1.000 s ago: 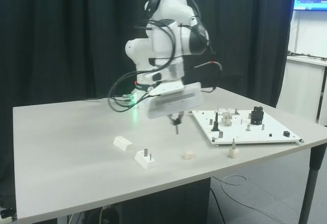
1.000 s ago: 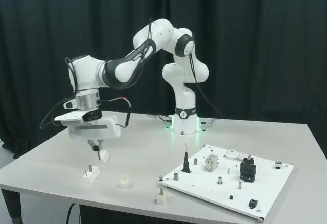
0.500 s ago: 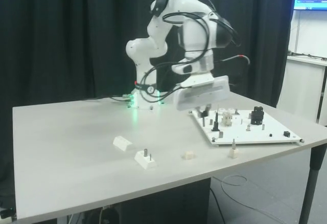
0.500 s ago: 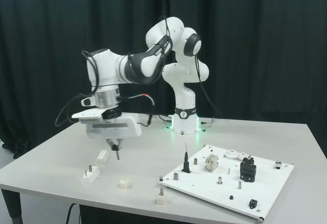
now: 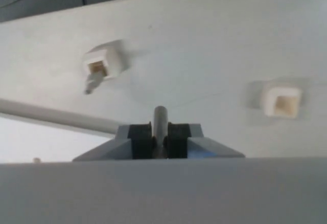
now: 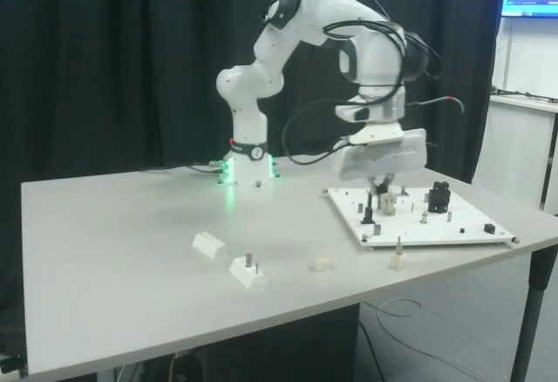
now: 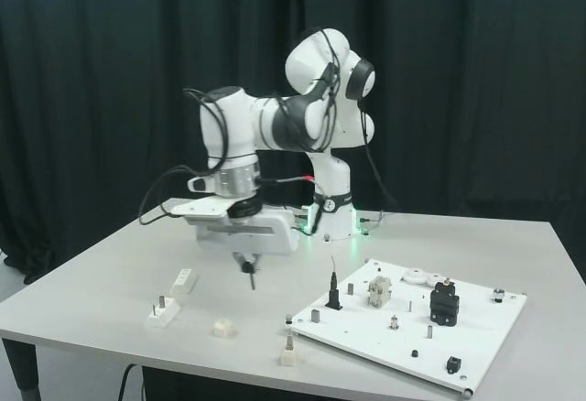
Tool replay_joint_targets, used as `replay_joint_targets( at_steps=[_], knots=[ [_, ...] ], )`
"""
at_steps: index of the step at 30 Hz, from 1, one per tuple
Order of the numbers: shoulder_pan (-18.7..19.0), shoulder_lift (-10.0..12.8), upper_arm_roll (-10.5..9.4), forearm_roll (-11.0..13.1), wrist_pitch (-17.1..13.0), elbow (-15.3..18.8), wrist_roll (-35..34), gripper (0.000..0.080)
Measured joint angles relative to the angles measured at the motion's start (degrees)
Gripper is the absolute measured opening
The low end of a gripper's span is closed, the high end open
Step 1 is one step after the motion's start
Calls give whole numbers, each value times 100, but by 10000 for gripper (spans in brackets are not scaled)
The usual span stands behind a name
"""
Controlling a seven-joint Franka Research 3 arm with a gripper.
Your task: Insert round peg 2.
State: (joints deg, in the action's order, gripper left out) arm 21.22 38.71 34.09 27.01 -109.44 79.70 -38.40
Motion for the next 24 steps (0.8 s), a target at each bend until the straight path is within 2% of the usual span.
replay_joint_targets(
  at_steps=[10,24],
  knots=[
    [463,33,-29,-150,-16,81,-643,61],
    [962,64,-43,-156,-176,331,-1017,61]
  ],
)
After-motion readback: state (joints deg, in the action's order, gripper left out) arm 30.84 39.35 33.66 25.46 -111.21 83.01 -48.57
